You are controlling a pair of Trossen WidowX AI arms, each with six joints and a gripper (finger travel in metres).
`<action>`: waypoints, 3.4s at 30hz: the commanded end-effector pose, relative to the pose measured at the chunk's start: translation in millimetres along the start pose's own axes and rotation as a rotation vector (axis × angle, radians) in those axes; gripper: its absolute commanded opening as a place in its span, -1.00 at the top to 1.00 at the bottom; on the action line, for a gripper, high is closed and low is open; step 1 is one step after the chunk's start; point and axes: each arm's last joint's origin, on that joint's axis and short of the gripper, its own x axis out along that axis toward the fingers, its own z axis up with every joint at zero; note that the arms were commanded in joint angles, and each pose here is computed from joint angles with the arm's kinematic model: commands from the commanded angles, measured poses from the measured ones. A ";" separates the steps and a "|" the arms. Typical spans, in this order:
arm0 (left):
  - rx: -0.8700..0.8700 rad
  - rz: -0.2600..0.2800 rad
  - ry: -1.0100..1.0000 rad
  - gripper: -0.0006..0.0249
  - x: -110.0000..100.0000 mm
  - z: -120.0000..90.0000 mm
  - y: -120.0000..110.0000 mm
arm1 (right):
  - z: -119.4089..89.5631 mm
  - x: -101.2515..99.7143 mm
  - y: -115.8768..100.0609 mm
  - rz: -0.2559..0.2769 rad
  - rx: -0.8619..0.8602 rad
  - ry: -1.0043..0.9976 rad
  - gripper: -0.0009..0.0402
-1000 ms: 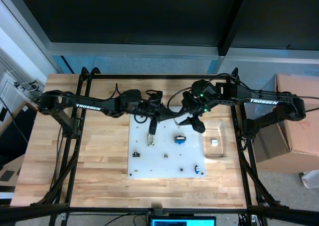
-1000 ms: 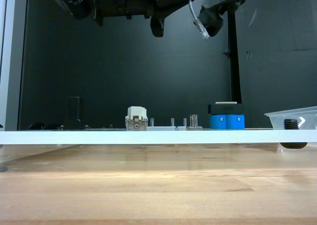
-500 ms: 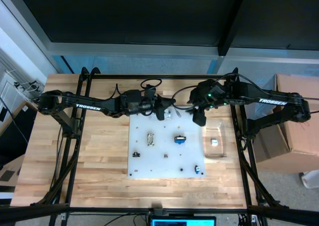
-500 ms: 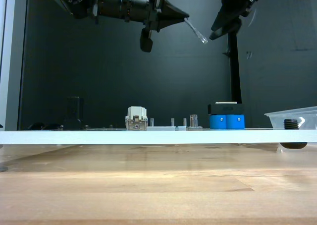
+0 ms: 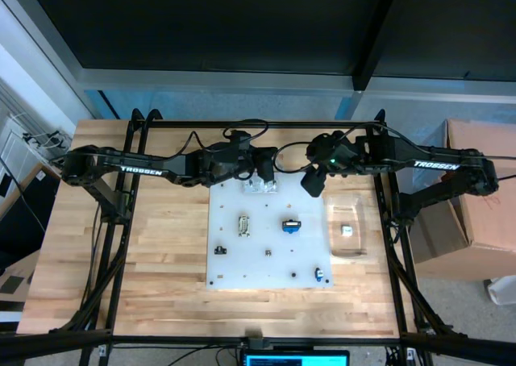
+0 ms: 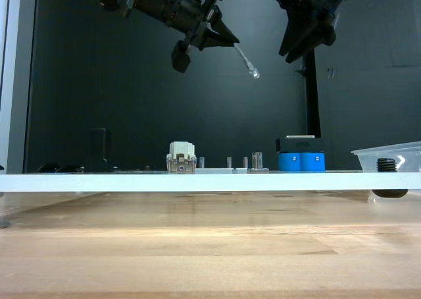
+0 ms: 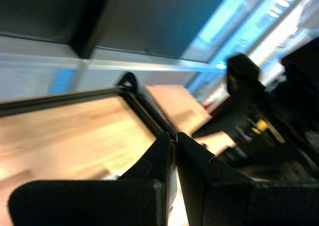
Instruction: Pick the RJ45 connector and install on the taskboard
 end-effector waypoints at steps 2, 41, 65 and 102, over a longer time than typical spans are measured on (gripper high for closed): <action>-0.001 0.094 -0.036 0.96 -2.1 6.4 -5.1 | 10.6 3.0 6.6 -0.043 0.031 -0.028 0.04; -0.094 -0.003 -0.018 0.95 -11.6 9.5 -33.1 | 25.9 22.9 36.5 0.078 -0.085 -0.137 0.43; -0.044 -0.037 0.019 0.00 -12.1 8.4 -34.1 | -1.9 18.5 32.0 0.327 -0.193 -0.071 0.96; 0.396 -0.622 0.110 0.23 -16.8 9.3 -52.5 | -14.9 2.6 11.4 0.878 -0.292 -0.339 0.96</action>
